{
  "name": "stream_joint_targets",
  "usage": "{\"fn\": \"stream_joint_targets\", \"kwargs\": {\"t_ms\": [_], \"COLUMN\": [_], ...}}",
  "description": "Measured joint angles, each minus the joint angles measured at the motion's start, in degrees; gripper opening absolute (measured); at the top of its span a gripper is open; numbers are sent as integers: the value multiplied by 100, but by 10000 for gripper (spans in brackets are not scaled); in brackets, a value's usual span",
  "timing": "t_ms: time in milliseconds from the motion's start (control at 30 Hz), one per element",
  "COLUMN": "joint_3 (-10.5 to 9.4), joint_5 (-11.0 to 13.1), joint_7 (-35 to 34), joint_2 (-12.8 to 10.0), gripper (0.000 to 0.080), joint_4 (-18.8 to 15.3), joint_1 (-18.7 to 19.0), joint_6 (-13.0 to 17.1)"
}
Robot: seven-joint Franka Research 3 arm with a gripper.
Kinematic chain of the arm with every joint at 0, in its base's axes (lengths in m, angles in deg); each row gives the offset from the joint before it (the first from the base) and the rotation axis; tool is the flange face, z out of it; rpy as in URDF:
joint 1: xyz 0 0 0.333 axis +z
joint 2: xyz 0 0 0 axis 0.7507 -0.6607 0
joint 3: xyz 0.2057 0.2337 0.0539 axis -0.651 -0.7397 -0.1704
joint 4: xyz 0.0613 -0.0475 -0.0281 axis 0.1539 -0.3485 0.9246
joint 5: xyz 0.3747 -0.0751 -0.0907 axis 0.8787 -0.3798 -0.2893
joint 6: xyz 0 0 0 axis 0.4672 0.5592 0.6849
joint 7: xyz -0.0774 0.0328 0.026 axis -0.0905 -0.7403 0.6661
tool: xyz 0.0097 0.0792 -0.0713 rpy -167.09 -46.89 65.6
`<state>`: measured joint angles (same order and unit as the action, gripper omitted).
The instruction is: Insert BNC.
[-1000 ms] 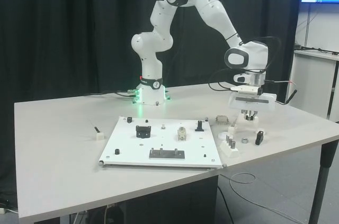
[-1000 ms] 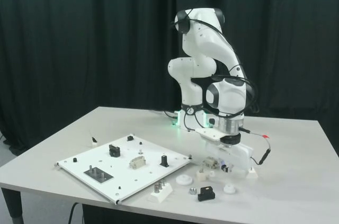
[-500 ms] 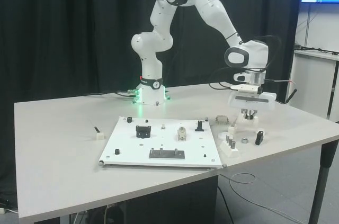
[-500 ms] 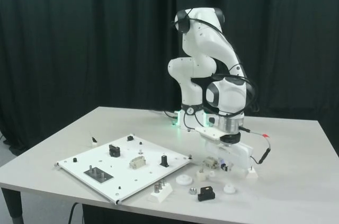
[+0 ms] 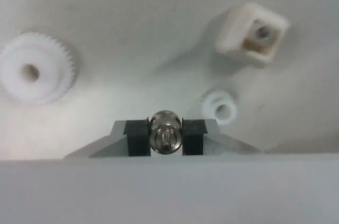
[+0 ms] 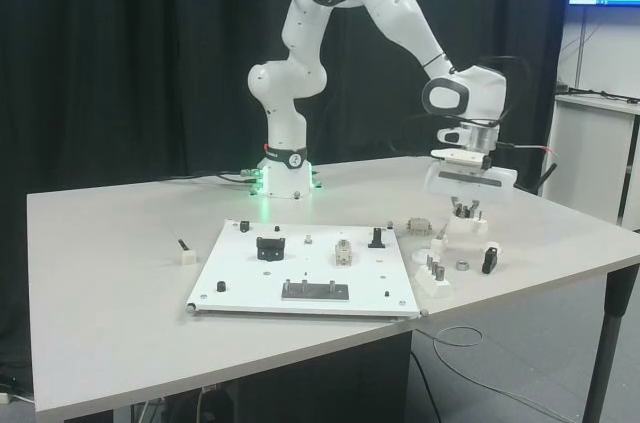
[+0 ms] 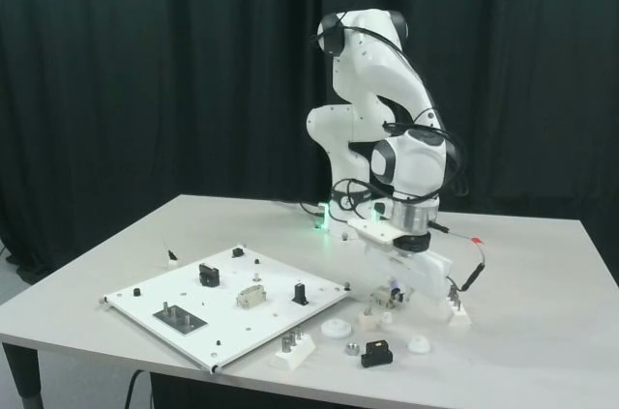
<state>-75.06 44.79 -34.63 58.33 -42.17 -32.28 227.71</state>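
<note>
The BNC connector (image 5: 166,132) is a short metal cylinder with a rounded, ringed end facing the wrist camera. It sits clamped between the 2 black fingertip pads (image 5: 137,137) of the tool (image 5: 166,138), 1 pad touching each side. In the room views it hangs off the tabletop (image 6: 120,243), above the loose white parts beside the white board (image 6: 310,268), where the BNC connector itself is too small to make out.
</note>
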Motion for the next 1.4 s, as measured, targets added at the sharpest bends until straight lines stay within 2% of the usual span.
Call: {"fn": "stream_joint_targets", "kwargs": {"t_ms": [367,600,1000,1400], "joint_3": [8,8,8,16], "joint_5": [-61,-61,-61,-61], "joint_7": [374,756,1395,2142], "joint_2": [458,856,1457,1887], "gripper": [126,126,126,126], "joint_4": [-119,-400,-1031,-1720], "joint_1": [-266,-508,-975,-1529], "joint_6": [-714,-944,-893,-390]}}
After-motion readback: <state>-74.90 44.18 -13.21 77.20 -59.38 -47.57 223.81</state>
